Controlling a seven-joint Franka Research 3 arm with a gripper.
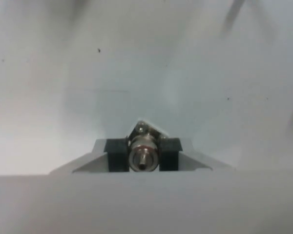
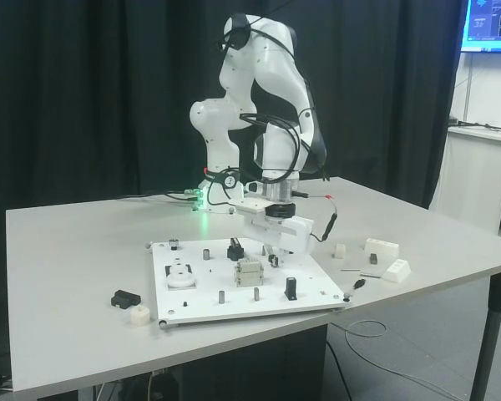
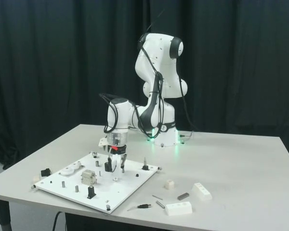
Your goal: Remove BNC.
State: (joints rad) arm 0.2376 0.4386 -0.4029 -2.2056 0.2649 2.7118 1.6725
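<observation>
Layout of the work area. The assembly board [image 3: 120, 190] lies on the table [image 3: 241, 163] in front of the arm's base [image 3: 164, 137]. The gripper [image 3: 115, 166] hangs over the middle of the board, the BNC connector [image 1: 142, 152] between its fingers [image 1: 117, 155]. In the second room view, two blocks [image 3: 201, 191] lie on the table right of the board, with a small cube [image 3: 169, 184] between them and the board. A small clamp [image 3: 45, 172] sits off the board's left corner.
</observation>
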